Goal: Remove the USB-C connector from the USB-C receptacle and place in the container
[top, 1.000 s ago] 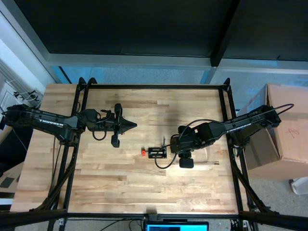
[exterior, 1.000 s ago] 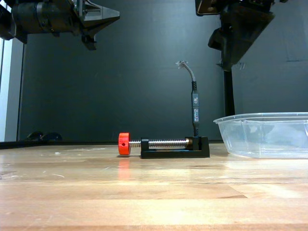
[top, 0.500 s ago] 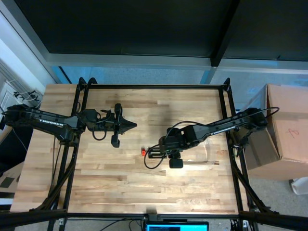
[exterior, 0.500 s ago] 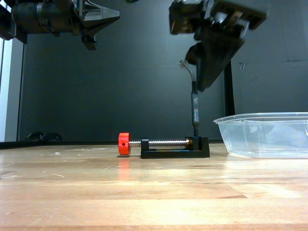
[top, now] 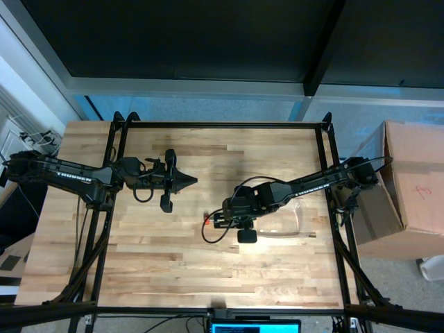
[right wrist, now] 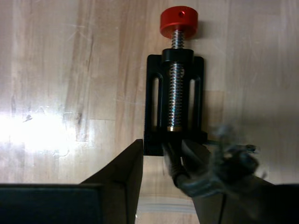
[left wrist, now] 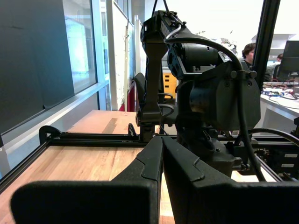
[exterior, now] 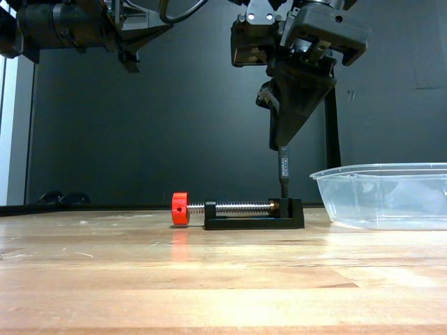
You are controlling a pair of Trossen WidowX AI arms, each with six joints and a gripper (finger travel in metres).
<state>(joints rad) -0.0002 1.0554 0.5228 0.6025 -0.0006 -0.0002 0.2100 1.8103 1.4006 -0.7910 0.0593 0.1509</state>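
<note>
The USB-C connector [exterior: 283, 167] stands upright in its receptacle at the right end of a black screw clamp [exterior: 255, 216] with a red knob [exterior: 180, 208]. Its braided cable curls upward. My right gripper [exterior: 281, 142] hangs point-down right over it, open, with its fingers either side of the connector's upper part. In the right wrist view the connector [right wrist: 172, 161] sits between the fingers of the right gripper [right wrist: 163, 148], with a gap on one side. My left gripper [top: 189, 180] is shut, high above the table's left half, holding nothing.
A clear plastic container [exterior: 380, 195] sits on the table just right of the clamp, also seen in the high view as the container [top: 297, 220]. A black frame rail [top: 222, 125] borders the table. In the left wrist view the right arm [left wrist: 205, 88] looms ahead.
The right gripper has swung left from over the container and come down onto the connector, which stays in its seat. The left arm has not moved.
</note>
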